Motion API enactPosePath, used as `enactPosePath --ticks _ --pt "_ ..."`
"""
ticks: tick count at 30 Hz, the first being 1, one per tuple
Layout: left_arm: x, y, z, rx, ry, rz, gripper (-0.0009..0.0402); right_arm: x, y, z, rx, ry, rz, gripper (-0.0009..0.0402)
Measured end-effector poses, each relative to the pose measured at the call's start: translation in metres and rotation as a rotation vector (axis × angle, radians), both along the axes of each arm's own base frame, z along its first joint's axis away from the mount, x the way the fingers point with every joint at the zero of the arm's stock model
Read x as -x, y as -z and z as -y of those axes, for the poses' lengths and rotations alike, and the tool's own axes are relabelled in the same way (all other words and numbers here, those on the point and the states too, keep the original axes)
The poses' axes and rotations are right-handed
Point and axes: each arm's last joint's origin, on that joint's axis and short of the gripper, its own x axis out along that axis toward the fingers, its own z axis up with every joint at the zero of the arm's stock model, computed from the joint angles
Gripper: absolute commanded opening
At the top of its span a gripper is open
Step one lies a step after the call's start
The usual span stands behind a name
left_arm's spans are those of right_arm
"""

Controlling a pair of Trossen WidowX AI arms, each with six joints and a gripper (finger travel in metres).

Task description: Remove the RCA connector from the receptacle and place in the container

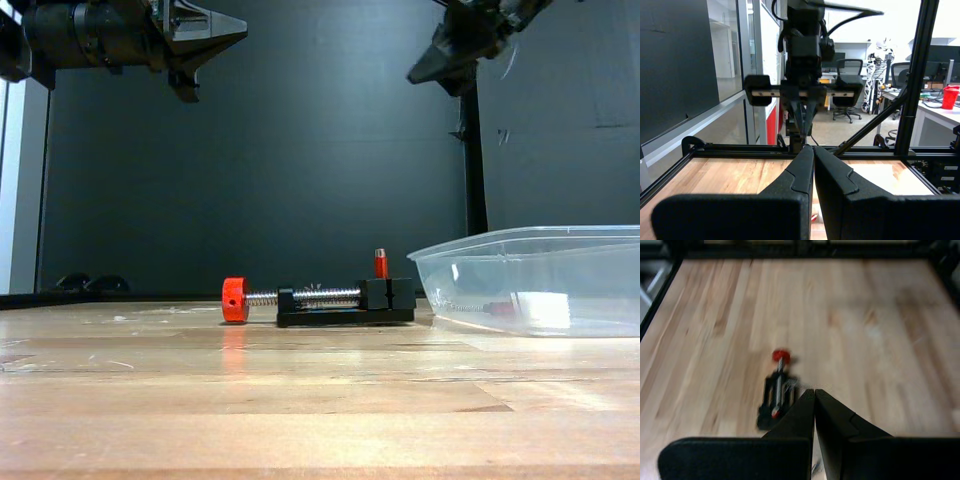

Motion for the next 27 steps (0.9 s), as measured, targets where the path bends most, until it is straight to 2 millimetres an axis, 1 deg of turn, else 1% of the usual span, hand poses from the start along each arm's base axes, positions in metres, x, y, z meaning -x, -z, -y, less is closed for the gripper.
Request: enactPosePath --ticks 6,11,15,23,27 --pt "0.0 0.0 0.0 0.0 0.0 0.0 0.0 -0.004 -0.01 0.003 0.013 -0.021 0.114 0.0" --pt "0.0 0.0 0.0 0.0 0.0 0.0 0.0 -0.006 -0.009 0.011 -0.002 -0.016 0.227 0.0" --pt "0.0 0.0 0.0 0.0 0.0 0.0 0.0 -0.002 -0.009 0.011 -0.009 -0.016 0.324 0.0" --pt "0.0 0.0 0.0 0.0 0.0 0.0 0.0 0.011 -0.006 0.017 -0.039 0.001 0.44 0.0" --pt "0.0 0.0 0.0 0.0 0.0 0.0 0.0 0.016 0.001 0.017 -0.055 0.008 0.5 0.0"
